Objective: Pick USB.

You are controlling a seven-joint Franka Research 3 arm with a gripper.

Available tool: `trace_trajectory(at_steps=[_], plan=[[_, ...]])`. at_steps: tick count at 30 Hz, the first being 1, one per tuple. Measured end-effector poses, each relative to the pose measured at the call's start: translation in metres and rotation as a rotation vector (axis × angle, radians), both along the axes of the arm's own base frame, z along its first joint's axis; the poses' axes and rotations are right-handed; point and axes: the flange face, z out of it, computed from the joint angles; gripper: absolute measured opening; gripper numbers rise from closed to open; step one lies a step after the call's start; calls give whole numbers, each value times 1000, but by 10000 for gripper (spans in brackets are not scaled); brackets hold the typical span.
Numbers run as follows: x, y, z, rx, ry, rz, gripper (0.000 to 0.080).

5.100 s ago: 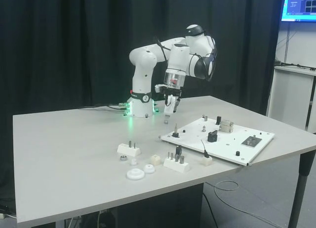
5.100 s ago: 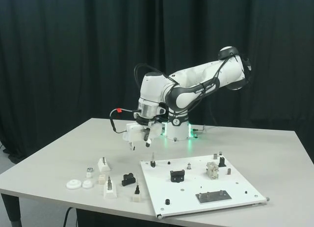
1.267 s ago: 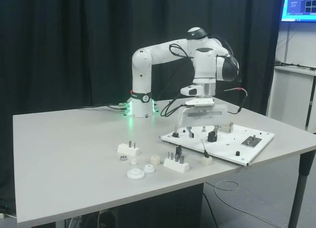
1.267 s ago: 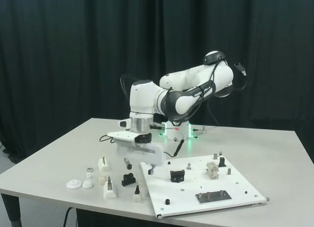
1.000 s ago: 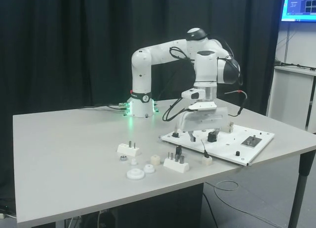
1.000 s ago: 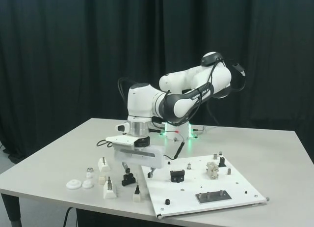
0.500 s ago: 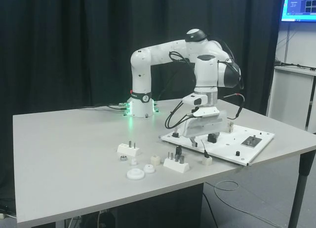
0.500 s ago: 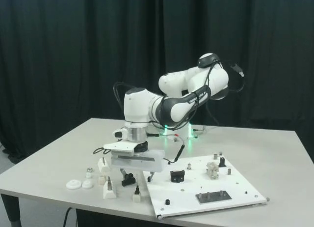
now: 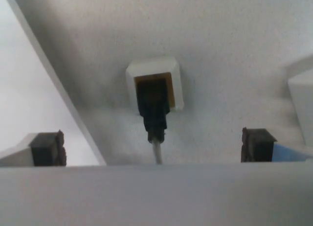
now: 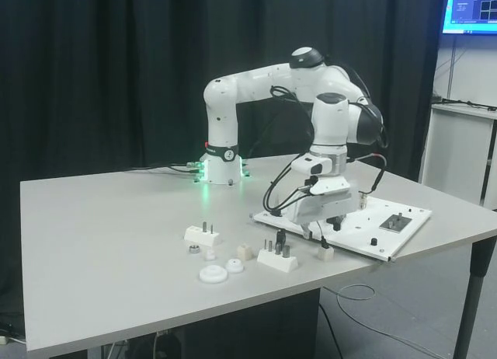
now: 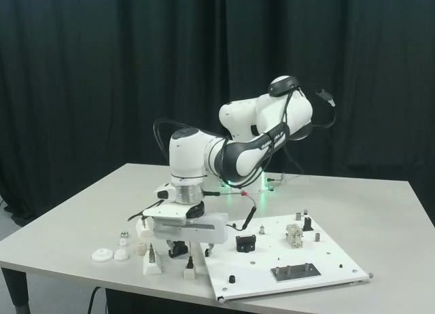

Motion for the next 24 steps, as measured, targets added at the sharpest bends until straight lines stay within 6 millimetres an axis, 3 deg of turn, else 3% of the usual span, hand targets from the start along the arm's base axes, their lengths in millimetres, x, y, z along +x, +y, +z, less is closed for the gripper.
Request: trace_trajectory(at_steps=[24], plan=[[8, -7, 0, 15, 24, -14, 800]])
